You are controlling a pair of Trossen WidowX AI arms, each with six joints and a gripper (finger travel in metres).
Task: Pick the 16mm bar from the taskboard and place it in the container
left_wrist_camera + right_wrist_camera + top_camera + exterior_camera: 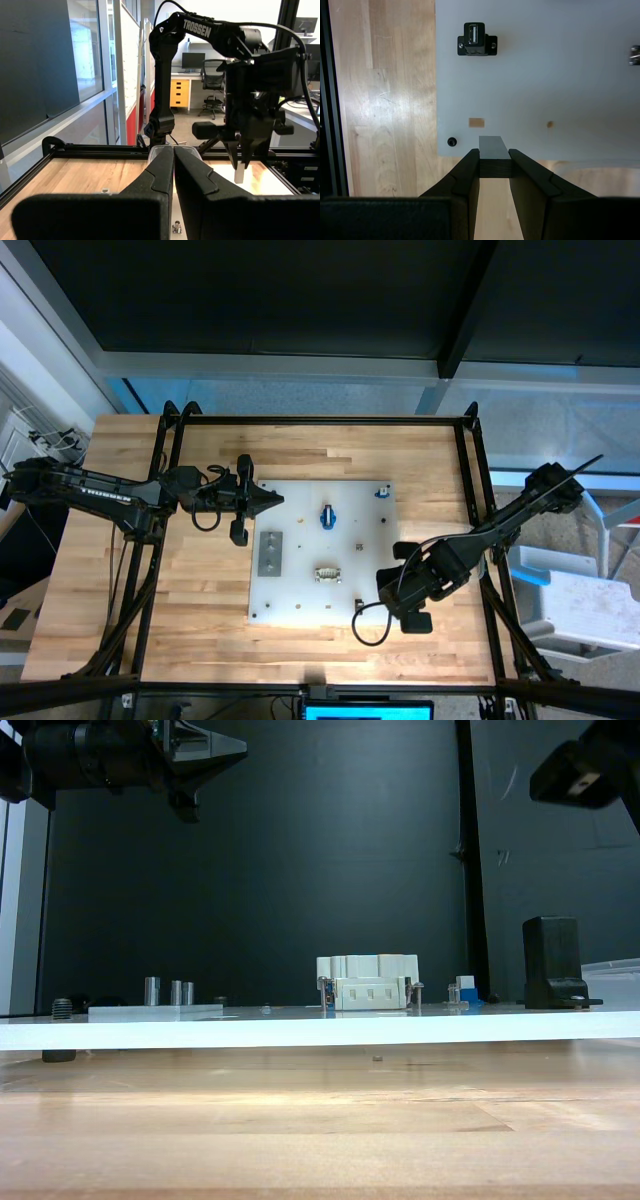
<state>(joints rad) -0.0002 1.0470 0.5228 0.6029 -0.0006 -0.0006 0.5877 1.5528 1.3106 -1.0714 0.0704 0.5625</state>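
The white taskboard (320,560) lies mid-table with a grey block (271,552), a blue part (328,517) and a silver connector (327,573). My right gripper (398,592) hovers over the board's right edge and is shut on the 16mm bar (493,152), a dark square-ended bar between its fingers. From the left wrist the bar (240,172) hangs pale below the right gripper (241,159). My left gripper (270,499) is shut and empty, raised over the board's far left corner. A clear rim, possibly the container (186,150), peeks from behind the left fingers (195,182).
A black USB socket (477,44) stands on the board below the right gripper, also seen as a black block (553,965). A white connector housing (368,982) and short pegs (152,990) rise from the board. Black frame rails (470,500) border the table.
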